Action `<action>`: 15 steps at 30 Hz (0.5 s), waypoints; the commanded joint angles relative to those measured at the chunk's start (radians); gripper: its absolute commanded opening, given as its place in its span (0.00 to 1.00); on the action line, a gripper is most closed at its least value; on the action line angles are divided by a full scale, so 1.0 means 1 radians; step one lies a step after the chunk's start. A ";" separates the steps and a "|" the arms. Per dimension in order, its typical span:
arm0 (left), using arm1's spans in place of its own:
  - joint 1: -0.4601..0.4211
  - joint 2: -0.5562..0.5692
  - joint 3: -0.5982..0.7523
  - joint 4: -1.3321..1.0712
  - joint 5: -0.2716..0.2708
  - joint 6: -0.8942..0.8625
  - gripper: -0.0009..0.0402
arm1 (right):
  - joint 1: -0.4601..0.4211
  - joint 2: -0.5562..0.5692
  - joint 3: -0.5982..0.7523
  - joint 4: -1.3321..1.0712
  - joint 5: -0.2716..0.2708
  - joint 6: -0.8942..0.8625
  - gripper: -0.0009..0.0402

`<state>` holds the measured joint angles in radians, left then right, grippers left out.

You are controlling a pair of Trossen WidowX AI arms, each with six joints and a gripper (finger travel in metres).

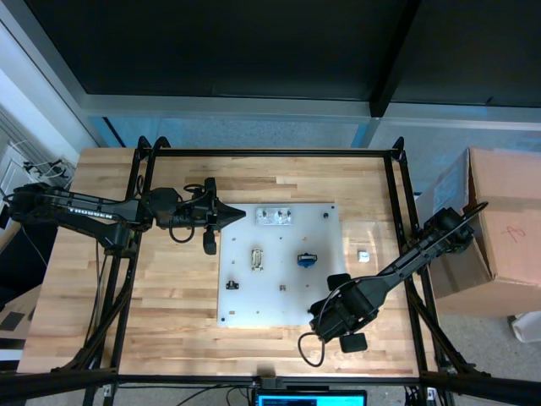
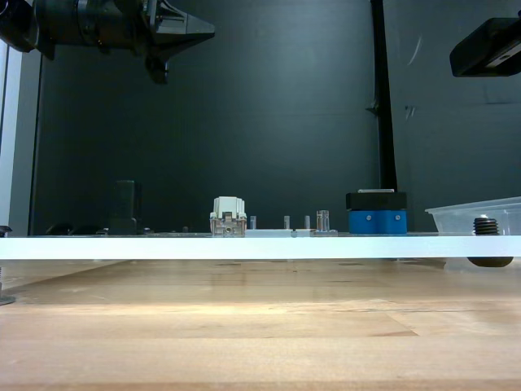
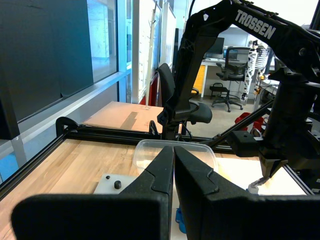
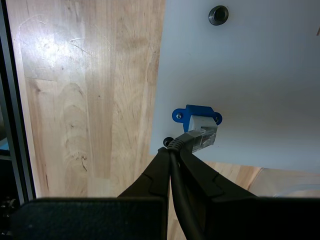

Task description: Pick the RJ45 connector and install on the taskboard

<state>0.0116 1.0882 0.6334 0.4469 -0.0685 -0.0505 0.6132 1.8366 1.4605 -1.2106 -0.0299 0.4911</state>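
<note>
The RJ45 connector (image 4: 204, 138), a clear plug on a black cable, is held by my right gripper (image 4: 172, 150), which is shut on the boot just behind the plug. The plug hangs above the white taskboard (image 1: 254, 304), clear of its blue seat (image 4: 196, 114), and points towards it. In the high view the right gripper (image 1: 319, 320) is over the board's near right corner, with the blue seat (image 1: 306, 260) farther in. My left gripper (image 1: 237, 215) hovers high at the board's far left edge, shut with nothing between its fingers (image 3: 165, 165).
A clear plastic tray (image 1: 365, 245) lies on the wood just right of the board. A silver fitting (image 1: 274, 217) and a white connector (image 1: 256, 259) sit on the board. A cardboard box (image 1: 503, 220) stands beyond the right frame rail. A cable loop (image 1: 306, 348) hangs behind the right gripper.
</note>
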 commanded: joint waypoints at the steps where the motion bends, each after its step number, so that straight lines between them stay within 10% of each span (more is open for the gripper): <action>1: 0.000 0.000 0.000 0.000 0.000 0.000 0.02 | 0.001 0.000 0.000 -0.002 0.002 0.000 0.02; 15: 0.000 0.000 0.000 0.000 0.000 0.000 0.02 | 0.002 -0.044 0.026 -0.043 0.003 0.000 0.02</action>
<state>0.0113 1.0882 0.6334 0.4469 -0.0685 -0.0505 0.6144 1.8061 1.4773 -1.2587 -0.0078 0.4911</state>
